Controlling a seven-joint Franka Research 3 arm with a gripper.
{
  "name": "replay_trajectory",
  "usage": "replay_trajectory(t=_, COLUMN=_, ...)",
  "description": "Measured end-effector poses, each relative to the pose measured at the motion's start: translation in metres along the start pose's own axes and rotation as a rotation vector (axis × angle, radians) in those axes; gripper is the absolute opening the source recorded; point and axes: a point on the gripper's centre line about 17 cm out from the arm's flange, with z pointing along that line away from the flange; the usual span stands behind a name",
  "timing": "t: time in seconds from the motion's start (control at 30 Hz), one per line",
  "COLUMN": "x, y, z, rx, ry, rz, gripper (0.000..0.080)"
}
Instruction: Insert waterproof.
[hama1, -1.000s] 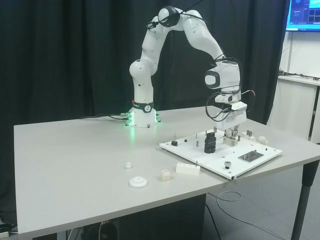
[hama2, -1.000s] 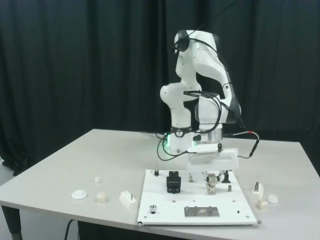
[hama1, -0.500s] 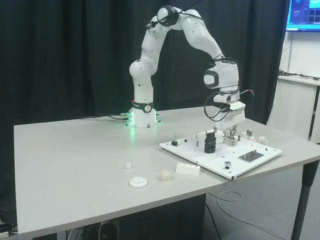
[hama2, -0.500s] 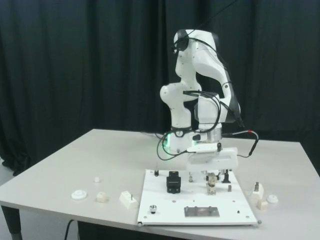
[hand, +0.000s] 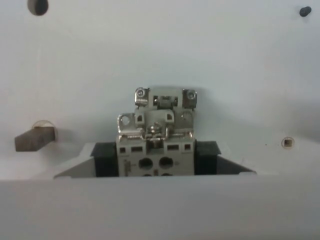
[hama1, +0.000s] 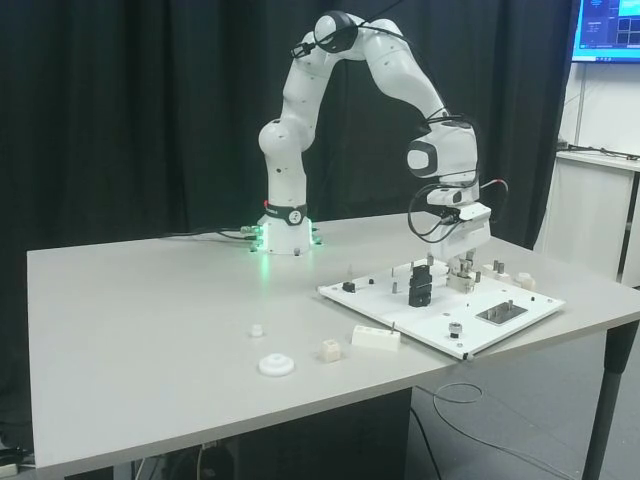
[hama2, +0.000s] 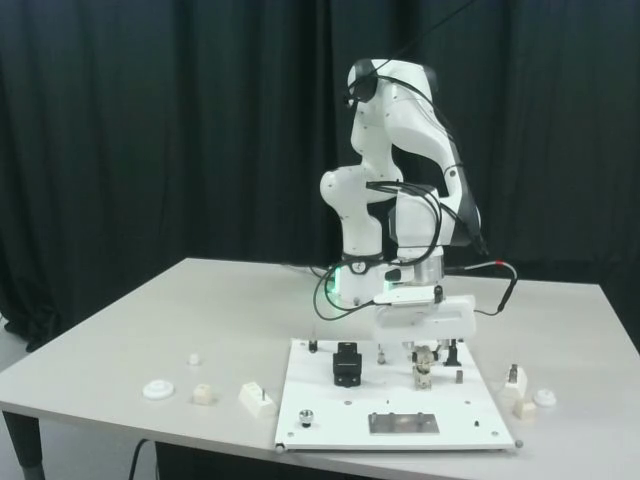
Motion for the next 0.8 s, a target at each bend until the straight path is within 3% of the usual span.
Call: replay_trajectory(t=0.8, x=0.0074, y=-0.0027, z=0.0012, rx=-0.005, ry=0.030, rz=-0.007, gripper=0.0321)
